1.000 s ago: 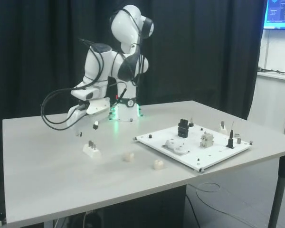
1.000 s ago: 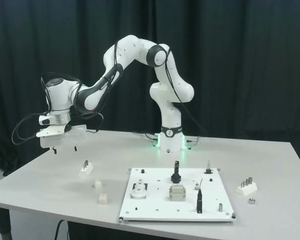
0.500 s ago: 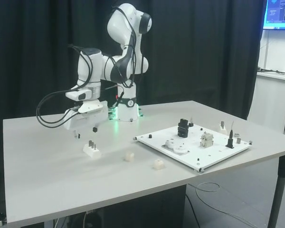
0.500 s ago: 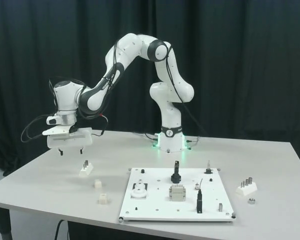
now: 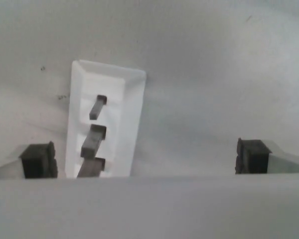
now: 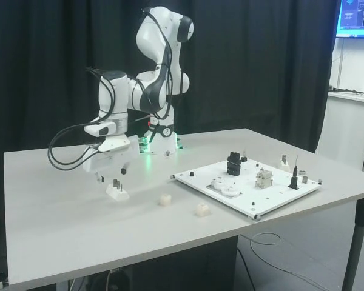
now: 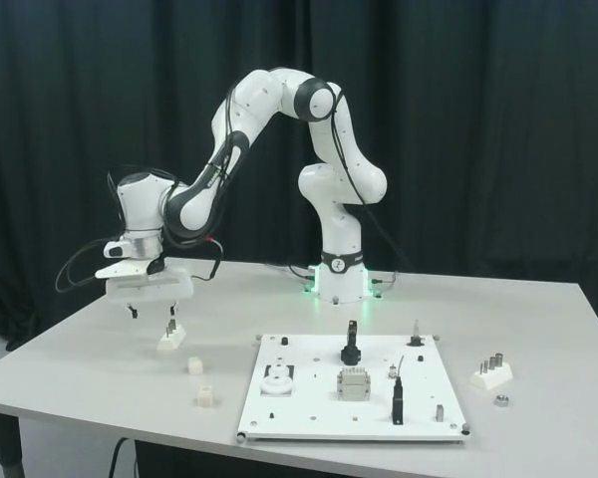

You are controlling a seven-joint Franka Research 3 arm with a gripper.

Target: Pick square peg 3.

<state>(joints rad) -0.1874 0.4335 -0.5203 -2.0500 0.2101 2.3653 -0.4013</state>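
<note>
Gripper [image 5: 144, 158] spread wide above peg holder [image 5: 103, 119], nothing pinched.
Wrist: three square pegs [image 5: 93, 140] upright in holder, nearer one fingertip [image 5: 39, 160]. Room views: holder [image 6: 117, 193] [image 7: 171, 339] below gripper [image 6: 111, 174] [image 7: 150, 312]; two small blocks [image 6: 164, 199] beside, white board [image 7: 309, 408] well apart.

I see three small dark square pegs standing upright in a row in a white block holder [image 5: 103, 119], which lies on the grey bench [image 6: 60, 206] at left of centre in both room views. In the wrist view the nearest peg [image 5: 89, 167] is partly cut off; I cannot tell which one is square peg 3. None is gripped.
</note>
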